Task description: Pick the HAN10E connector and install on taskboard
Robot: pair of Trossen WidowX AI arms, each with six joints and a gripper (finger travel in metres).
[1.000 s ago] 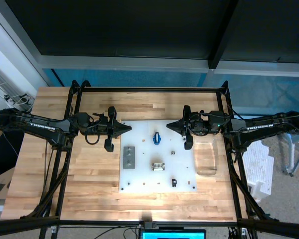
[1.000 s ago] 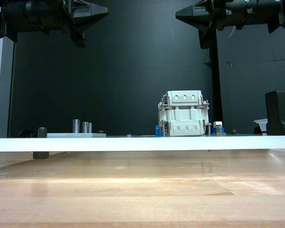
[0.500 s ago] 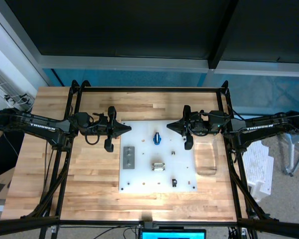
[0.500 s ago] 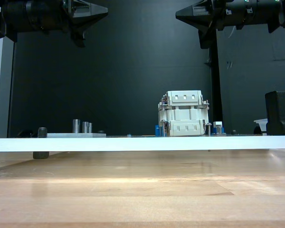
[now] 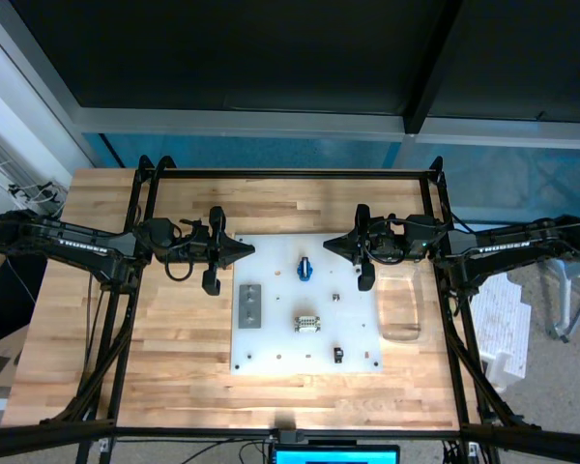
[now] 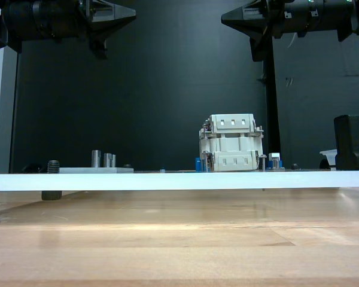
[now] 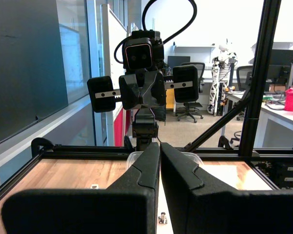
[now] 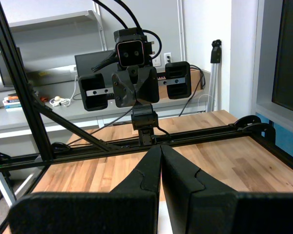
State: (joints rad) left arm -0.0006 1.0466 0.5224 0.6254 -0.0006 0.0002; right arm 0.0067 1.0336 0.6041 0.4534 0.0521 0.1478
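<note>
Wooden tabletop (image 5: 164, 338) inside a black frame (image 5: 290, 175) carries the white taskboard (image 5: 275, 343), and the HAN10E connector (image 5: 307, 323) stands upright on that board a little nearer than its middle; from the low view the HAN10E connector (image 6: 230, 143) rises as a pale stepped block above the plate. On the board a grey rectangle (image 5: 248, 306) lies to its left, a blue part (image 5: 304, 268) sits farther away, and a small black part (image 5: 337, 355) sits near and to the right. The left gripper (image 5: 246, 251) hovers over the board's far-left corner and the right gripper (image 5: 331, 244) over its far-right part, both high above the plate and well apart from the connector. Each wrist view shows its own fingers pressed together with nothing between them: left gripper (image 7: 159, 151), right gripper (image 8: 161, 151). A clear tray (image 5: 401, 307) lies just beside the board's right edge; what it holds cannot be made out. Bare wood spreads to the left of the board and along the near edge.
</note>
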